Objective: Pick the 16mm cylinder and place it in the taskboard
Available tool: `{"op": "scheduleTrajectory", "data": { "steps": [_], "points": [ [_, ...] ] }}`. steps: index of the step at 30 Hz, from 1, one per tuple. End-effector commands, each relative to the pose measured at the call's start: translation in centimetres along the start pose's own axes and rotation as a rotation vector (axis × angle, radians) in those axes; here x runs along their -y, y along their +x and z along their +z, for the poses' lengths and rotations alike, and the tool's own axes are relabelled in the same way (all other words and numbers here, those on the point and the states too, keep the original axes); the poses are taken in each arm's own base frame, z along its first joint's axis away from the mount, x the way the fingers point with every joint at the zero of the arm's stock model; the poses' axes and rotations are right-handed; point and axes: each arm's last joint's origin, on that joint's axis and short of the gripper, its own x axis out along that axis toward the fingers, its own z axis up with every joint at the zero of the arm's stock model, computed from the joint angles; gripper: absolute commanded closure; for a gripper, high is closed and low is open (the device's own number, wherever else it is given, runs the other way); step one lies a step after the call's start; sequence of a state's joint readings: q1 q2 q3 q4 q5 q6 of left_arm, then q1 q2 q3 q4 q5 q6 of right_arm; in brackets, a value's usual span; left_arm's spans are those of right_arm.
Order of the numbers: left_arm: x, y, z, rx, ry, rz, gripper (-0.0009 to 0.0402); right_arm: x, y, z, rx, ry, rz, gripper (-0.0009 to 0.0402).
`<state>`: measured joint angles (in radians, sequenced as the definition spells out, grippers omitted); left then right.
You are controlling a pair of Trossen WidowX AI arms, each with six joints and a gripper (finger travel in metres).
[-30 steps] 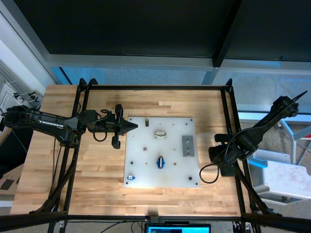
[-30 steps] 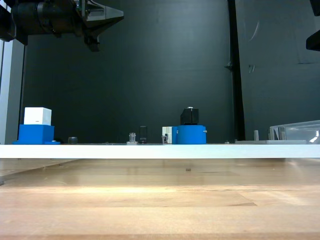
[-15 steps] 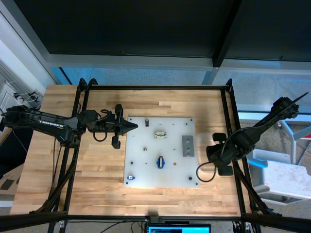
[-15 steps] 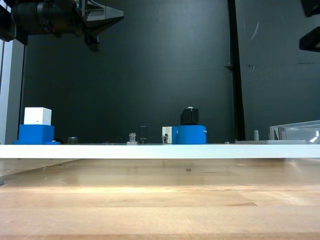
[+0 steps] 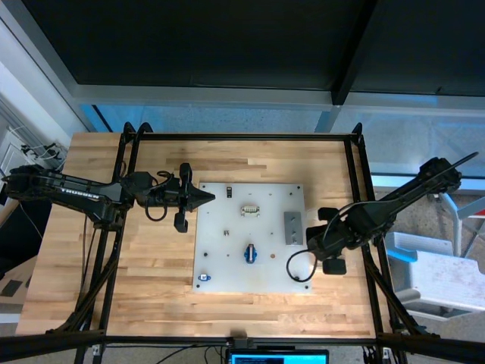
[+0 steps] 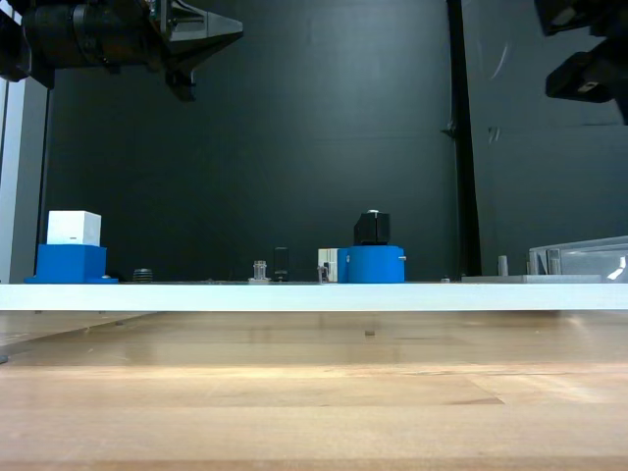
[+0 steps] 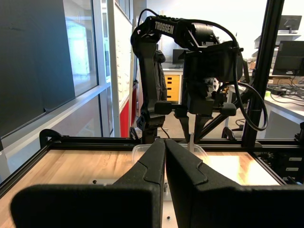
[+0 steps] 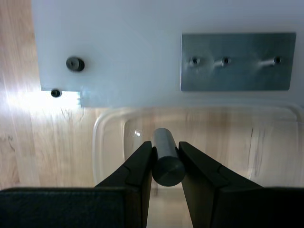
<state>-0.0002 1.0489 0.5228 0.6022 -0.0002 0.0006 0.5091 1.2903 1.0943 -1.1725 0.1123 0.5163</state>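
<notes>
Overhead, the right claw (image 5: 327, 241) hangs above the right edge of the board (image 5: 227, 262), near the block (image 5: 293, 227). Its wrist camera shows the two fingers (image 8: 137, 166) drawn in narrowly on the cylinder (image 8: 167, 166). The grey metal peg is pinched between them with its rounded end jutting out. It is held in the air over the tray (image 8: 107, 137), near the tray wall that adjoins the board, with the block's three small holes in sight beyond. Across the worktop (image 5: 151, 265), the left claw (image 5: 198, 197) points inward at the board's left edge. Its fingers are pressed together with nothing between them. From worktop height, both claws sit well above the fittings, and the connector (image 6: 376, 263) stands upright near the board's middle.
</notes>
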Motion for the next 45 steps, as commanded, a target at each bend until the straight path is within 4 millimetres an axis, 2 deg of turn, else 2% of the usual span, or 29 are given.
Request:
{"op": "scheduleTrajectory", "data": {
  "steps": [1,20,45],
  "points": [
    [0.0,0.0,0.0,0.0,0.0,0.0,0.0393,-0.1,0.1,0.9,-0.002,0.007,-0.004,0.0352],
    [0.0,0.0,0.0,0.0,0.0,0.0,0.0393,-0.9,1.7,5.2,0.014,0.012,-0.001,0.0352],
    [0.0,0.0,0.0,0.0,0.0,0.0,0.0393,-0.8,4.2,11.1,0.023,-0.031,0.009,0.0352]
  ]
}}
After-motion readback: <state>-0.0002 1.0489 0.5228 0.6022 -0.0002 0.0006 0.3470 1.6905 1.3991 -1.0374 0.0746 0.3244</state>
